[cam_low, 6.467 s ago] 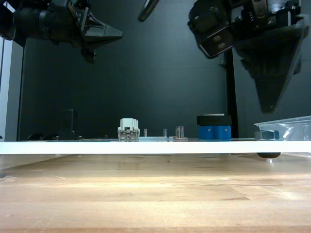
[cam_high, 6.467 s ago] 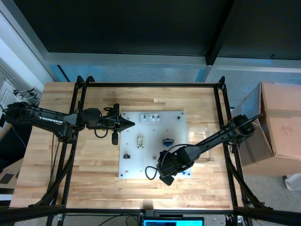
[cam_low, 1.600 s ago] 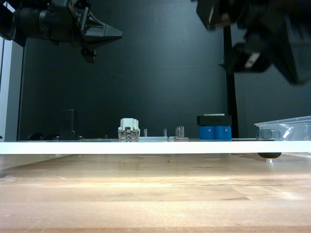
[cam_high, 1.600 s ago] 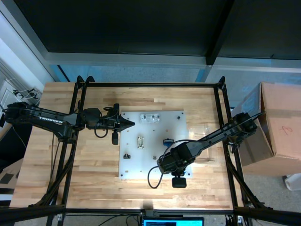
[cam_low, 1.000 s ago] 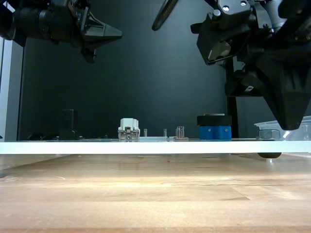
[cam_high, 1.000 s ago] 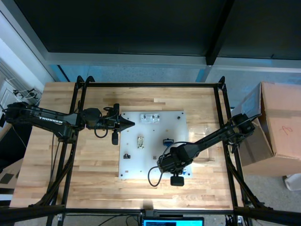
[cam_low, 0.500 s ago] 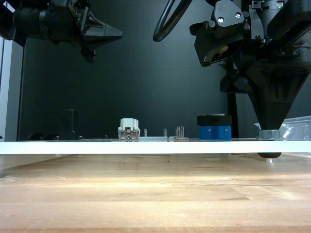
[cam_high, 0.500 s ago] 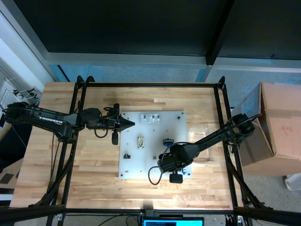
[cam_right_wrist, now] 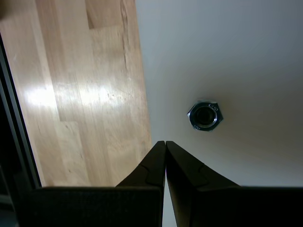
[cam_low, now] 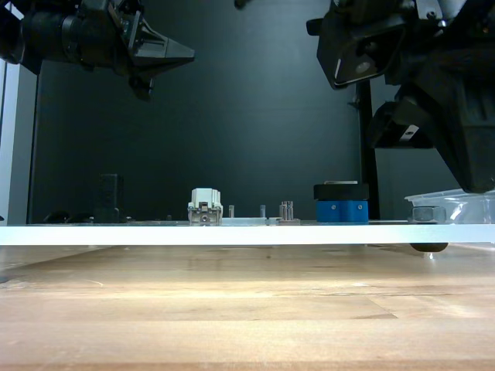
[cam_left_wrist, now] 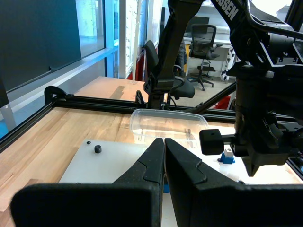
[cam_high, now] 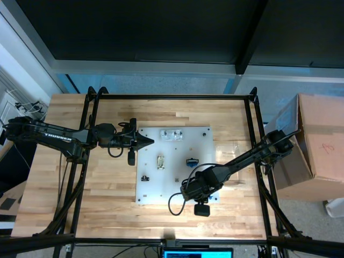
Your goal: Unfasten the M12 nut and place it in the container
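Observation:
The small silver M12 nut (cam_right_wrist: pixel 203 115) sits on its stud on the white board (cam_right_wrist: pixel 236 52), free of any gripper; the low view shows the nut (cam_low: pixel 424 214) at the board's right end. My right gripper (cam_right_wrist: pixel 164 143) is shut with nothing between its fingers, off to one side of the nut. In the low view the right gripper (cam_low: pixel 481 184) hangs above and right of the nut. The clear container (cam_high: pixel 230 156) lies right of the board (cam_high: pixel 156 185) and holds no nut. My left gripper (cam_high: pixel 147 142) is shut, raised over the board's far left edge.
A blue block (cam_low: pixel 340 209), a grey connector (cam_low: pixel 205 209) and small pins stand mid-board. A black frame (cam_high: pixel 252 113) rings the table. A cardboard box (cam_high: pixel 317 145) sits beyond the right edge. The right arm's wrist camera (cam_high: pixel 202 209) overhangs the board's near edge.
Half a second ago the right gripper's tip was down at the nut; it has since risen and shifted right. The nut has stayed in place. The left arm has not moved.

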Tool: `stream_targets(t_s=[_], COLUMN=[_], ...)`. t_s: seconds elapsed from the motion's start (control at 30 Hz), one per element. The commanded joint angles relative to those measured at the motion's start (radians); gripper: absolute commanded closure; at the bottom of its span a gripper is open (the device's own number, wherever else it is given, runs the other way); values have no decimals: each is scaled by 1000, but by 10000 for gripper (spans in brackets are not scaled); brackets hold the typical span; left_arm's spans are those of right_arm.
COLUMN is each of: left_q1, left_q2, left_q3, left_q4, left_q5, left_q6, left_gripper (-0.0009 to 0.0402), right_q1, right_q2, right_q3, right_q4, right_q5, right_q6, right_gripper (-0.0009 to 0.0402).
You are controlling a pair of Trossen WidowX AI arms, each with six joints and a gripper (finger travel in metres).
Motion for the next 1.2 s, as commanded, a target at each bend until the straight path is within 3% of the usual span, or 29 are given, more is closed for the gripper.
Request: stream_targets(t_s=[0.03,0.2,0.33,1.2], left_q1=[0,0,0,0], left_q2=[0,0,0,0], left_q3=[0,0,0,0], left_q4=[1,0,0,0], left_q5=[0,0,0,0], left_q6=[0,0,0,0], left_gripper=[393,393,393,393], right_q1=[10,13,13,8], right_q2=[18,35,35,60], right_q3=[18,41,34,16], right_q4=[0,-18,-28,11], right_q5=[2,27,77,79], right_q6=[25,38,41,37], right_gripper=[394,394,394,394])
